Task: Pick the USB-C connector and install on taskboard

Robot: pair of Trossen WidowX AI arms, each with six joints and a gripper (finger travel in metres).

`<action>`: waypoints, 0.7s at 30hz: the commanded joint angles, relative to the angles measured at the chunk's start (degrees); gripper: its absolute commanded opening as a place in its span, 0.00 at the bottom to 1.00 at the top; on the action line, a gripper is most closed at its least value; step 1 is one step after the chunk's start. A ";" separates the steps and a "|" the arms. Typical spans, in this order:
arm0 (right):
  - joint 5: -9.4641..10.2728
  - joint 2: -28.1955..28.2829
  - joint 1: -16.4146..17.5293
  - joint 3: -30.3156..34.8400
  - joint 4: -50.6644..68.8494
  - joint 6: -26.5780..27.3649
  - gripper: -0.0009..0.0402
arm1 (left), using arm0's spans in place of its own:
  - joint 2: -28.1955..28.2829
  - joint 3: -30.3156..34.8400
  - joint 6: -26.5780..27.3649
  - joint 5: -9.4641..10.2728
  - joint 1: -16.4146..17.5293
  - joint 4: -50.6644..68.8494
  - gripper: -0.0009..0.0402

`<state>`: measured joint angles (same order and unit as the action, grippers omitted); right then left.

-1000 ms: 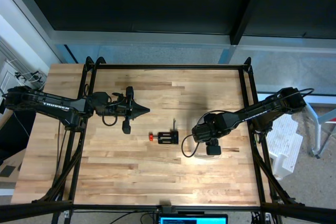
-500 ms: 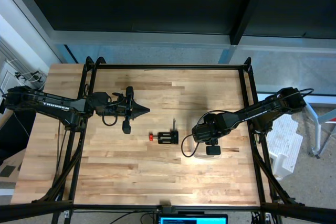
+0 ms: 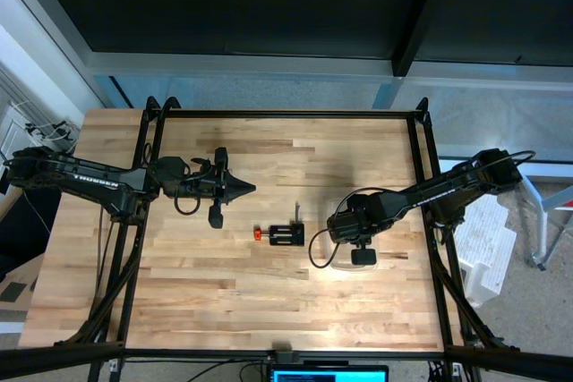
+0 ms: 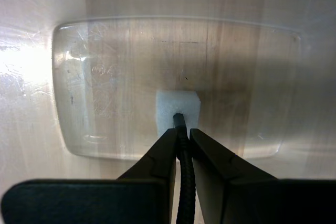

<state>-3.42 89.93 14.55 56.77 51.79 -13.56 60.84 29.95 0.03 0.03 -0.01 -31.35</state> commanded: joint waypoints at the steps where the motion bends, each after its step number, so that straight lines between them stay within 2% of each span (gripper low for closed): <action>1: 0.04 -0.22 -0.04 0.02 0.04 0.07 0.02 | 0.02 0.00 0.00 0.00 0.00 -0.02 0.02; 11: 0.02 -0.50 -0.04 0.42 0.46 0.11 0.02 | 0.02 0.00 0.00 0.00 0.02 -0.02 0.02; 21: -0.04 -1.99 -0.07 5.05 6.38 -0.42 0.02 | 0.02 0.00 0.00 0.00 0.02 -0.02 0.02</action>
<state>-3.42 88.07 14.46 60.95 56.88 -13.65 60.84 29.95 0.03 0.05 -0.01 -31.35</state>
